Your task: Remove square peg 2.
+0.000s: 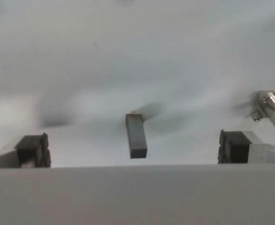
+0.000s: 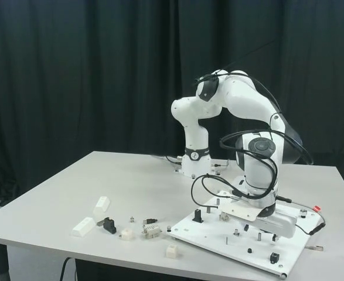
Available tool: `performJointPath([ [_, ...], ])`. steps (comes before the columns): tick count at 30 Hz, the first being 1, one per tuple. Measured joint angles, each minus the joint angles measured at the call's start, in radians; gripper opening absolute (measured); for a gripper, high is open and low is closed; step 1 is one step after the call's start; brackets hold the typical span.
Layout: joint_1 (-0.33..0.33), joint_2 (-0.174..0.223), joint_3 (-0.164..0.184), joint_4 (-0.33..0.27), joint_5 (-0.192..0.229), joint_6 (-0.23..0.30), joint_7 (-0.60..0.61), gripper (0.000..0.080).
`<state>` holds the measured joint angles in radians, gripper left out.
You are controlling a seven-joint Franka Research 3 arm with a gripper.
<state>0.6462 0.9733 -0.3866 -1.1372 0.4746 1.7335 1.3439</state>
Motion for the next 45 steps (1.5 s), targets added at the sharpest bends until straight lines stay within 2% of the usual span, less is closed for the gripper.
performJointPath([
  [17, 0.004, -0.060, 0.017, -0.114, 0.000, 0.095, -0.012, 0.0800],
  [32, 0.005, -0.093, 0.041, -0.199, 0.000, 0.221, -0.063, 0.0800],
  [45, 0.012, -0.106, 0.041, -0.224, -0.001, 0.243, -0.071, 0.0800],
])
